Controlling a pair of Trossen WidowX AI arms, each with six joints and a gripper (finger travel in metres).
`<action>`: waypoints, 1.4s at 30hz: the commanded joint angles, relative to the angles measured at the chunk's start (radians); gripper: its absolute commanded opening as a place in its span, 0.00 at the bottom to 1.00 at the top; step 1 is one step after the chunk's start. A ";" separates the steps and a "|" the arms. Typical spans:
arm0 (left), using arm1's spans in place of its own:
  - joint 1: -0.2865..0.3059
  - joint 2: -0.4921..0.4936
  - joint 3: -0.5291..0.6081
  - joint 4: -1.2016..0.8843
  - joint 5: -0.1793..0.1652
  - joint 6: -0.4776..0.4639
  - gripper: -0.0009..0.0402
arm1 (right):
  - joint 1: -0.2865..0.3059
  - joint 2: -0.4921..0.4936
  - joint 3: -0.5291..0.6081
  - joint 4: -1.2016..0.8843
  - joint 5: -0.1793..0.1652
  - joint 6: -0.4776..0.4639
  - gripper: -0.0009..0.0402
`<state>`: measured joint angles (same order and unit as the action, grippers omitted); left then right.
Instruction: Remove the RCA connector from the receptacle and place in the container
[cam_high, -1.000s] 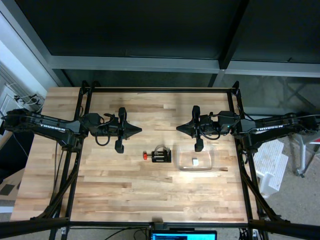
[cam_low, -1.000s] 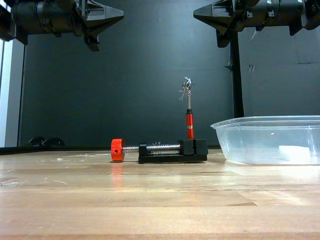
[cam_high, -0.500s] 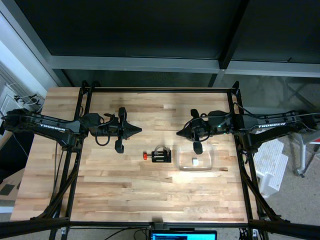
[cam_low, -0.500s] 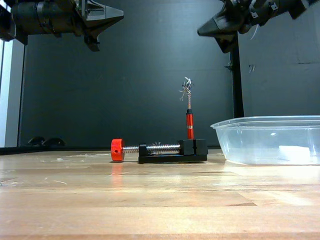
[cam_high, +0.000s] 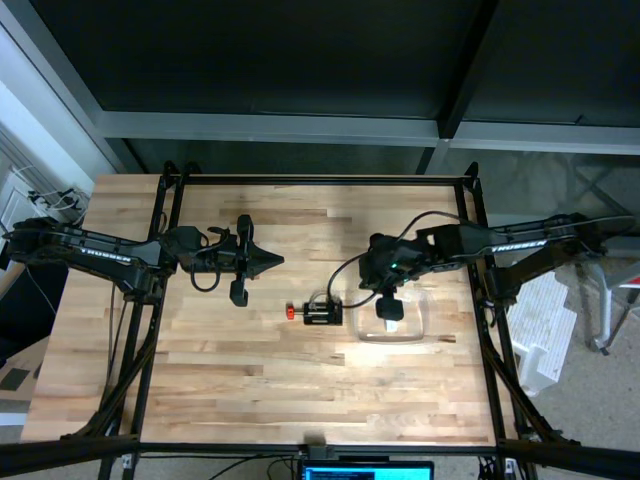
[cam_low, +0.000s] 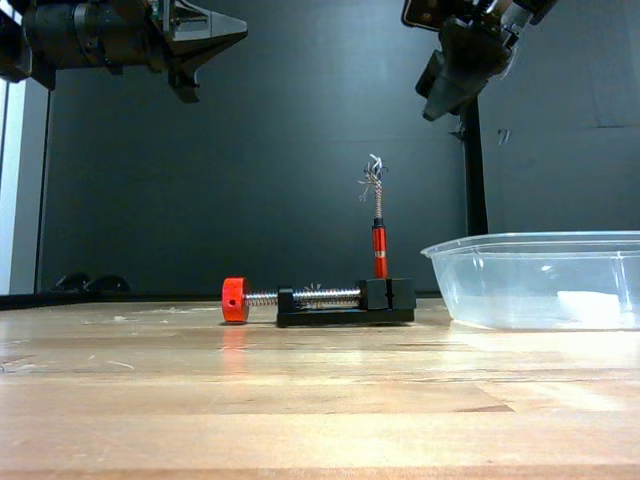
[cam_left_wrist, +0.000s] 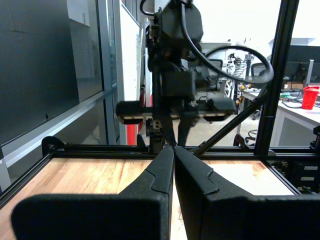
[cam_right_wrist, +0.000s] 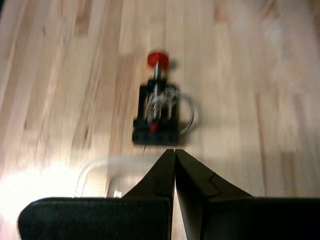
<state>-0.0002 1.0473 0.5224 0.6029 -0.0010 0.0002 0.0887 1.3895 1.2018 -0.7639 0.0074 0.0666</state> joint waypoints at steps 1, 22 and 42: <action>0.000 0.000 0.000 0.000 0.000 0.000 0.02 | 0.013 0.057 0.052 -0.055 0.001 0.006 0.02; 0.000 0.000 0.000 0.000 0.000 0.000 0.02 | 0.050 0.330 0.214 -0.112 0.075 0.066 0.41; 0.000 0.000 0.000 0.000 0.000 0.000 0.02 | 0.071 0.453 0.214 -0.009 0.079 0.097 0.43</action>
